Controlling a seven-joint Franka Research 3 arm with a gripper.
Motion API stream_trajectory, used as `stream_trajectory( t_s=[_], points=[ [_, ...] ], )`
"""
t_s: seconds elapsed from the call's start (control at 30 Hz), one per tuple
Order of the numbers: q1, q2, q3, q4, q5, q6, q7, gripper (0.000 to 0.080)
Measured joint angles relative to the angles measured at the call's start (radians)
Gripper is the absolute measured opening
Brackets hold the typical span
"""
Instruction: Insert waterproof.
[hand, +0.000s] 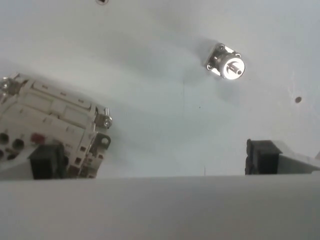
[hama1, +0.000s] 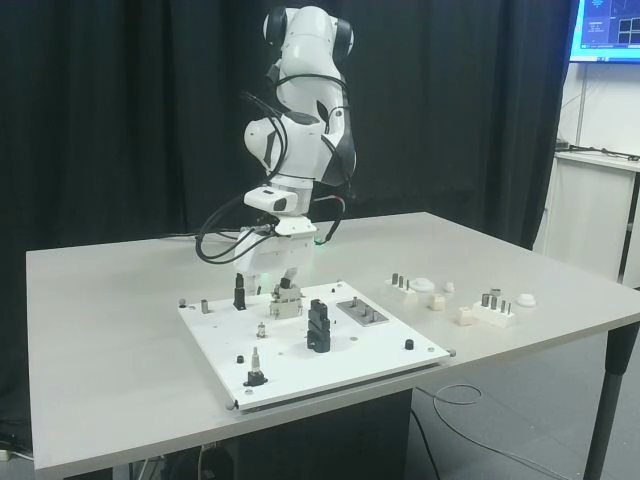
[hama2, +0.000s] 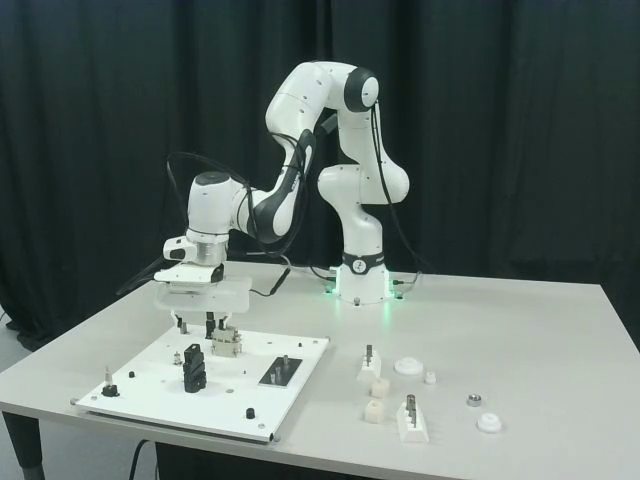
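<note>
Waterproof connector (hand: 226, 64) is showing in the wrist view as a small metallic piece: a square flange with a screw at each corner and a round barrel rising from its centre, with a thin pin at the middle. It is standing upright, barrel pointing up toward the camera, and sitting flat on the white board (hand: 165, 120). It is lying apart from the grey-white block of sockets (hand: 52, 132) on the same board. In the first room view it is probably the small upright stub (hama1: 262, 329) just beside that block; too small to confirm.
</note>
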Motion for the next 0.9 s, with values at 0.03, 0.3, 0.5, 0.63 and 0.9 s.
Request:
stream_trajectory(
  t_s=[0.03,0.3,0.5,0.63,0.9],
  points=[
    [0.0,0.0,0.0,0.0,0.0,0.0,-0.001,0.08],
    [0.0,-0.002,0.0,-0.003,0.0,0.006,-0.007,0.08],
    [0.0,-0.003,0.0,-0.006,0.0,0.011,-0.01,0.08],
    [0.0,-0.004,0.0,-0.008,0.0,0.014,-0.011,0.08],
    [0.0,-0.006,0.0,-0.012,0.001,0.019,-0.012,0.08]
  ],
)
